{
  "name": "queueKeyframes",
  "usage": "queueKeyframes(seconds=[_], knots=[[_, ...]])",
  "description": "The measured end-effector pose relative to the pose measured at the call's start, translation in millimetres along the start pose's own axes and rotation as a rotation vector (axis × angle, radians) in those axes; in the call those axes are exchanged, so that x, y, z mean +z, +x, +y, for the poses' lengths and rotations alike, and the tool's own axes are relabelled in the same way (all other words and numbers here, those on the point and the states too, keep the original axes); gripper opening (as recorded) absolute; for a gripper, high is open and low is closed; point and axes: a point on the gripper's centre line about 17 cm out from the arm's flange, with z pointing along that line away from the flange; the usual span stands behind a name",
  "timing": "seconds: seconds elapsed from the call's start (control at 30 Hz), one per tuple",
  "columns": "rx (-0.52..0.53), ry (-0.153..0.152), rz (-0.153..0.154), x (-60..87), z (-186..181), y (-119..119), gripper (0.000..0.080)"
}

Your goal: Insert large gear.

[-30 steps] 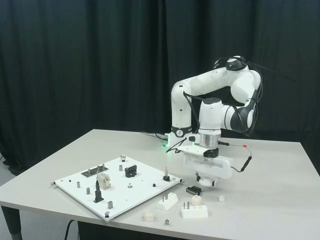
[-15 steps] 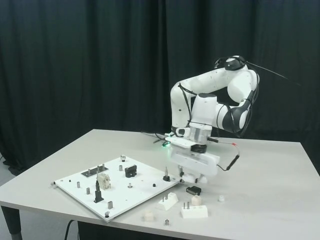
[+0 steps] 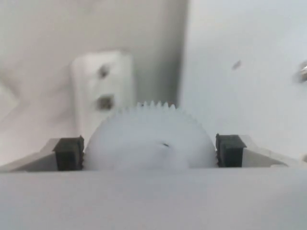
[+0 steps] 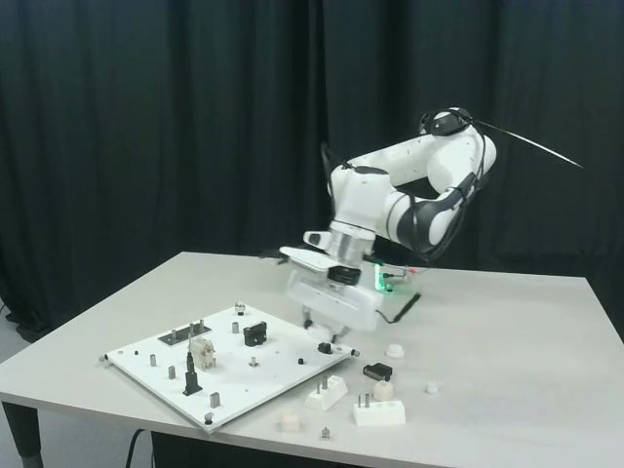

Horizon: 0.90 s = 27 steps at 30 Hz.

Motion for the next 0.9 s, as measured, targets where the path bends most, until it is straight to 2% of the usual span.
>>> queueKeyframes(seconds=[0.27, 0.5, 0.77, 0.9], knots=[[0.032, -0.044, 0.013, -0.4, 55, 40, 0.0598], [0.052, -0.07, 0.015, 4.2, 107, 66, 0.0598], [0.07, -0.095, 0.006, 11.7, 168, 86, 0.0598], [0.079, -0.093, -0.003, 17.4, 196, 91, 0.0598]])
